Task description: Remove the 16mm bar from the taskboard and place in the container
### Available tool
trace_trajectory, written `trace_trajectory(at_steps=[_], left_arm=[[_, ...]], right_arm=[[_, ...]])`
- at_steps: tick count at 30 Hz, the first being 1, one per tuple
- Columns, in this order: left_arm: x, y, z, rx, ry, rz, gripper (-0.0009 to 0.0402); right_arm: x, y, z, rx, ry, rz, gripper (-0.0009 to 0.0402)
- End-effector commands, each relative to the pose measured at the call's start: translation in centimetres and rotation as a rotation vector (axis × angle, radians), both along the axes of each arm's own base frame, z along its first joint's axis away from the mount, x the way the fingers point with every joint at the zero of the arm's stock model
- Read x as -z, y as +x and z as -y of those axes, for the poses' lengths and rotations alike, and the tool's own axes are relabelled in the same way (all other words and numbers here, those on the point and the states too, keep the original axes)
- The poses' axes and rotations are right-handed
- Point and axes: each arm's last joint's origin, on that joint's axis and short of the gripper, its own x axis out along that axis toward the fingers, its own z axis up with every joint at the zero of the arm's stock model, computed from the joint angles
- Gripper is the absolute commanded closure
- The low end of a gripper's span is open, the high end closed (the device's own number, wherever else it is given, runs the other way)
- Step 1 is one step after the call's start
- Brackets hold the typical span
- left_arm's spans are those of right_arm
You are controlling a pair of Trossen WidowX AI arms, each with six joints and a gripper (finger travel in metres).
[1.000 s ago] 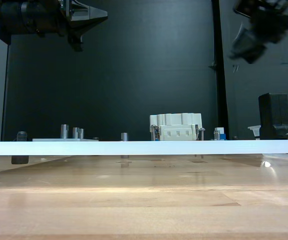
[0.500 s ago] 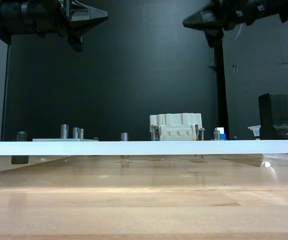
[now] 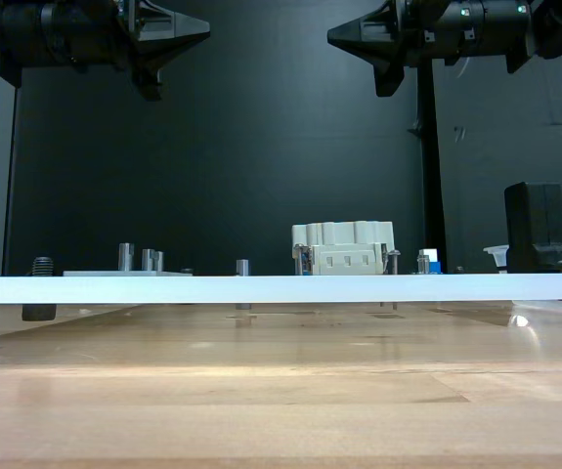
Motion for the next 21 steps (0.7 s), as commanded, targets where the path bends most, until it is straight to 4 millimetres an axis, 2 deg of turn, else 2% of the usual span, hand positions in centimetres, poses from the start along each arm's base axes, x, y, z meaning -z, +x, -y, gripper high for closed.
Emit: trace_trajectory(at_steps=[1,11,21], left_arm=[[0.0,0.0,0.0,0.0,0.0,0.0,0.0393],[0.0,0.0,0.0,0.0,0.0,0.0,0.0393],[0.0,0.0,0.0,0.0,0.0,0.0,0.0393]], right_arm=[[0.4,0.0,-0.1,-0.012,0.012,0.005,0.0393],[1.5,-0.9,-0.3,-0.02,0.034,-0.004,0.0393],[1.3,-1.0,-0.4,-0.026,0.043,0.016,0.0393]])
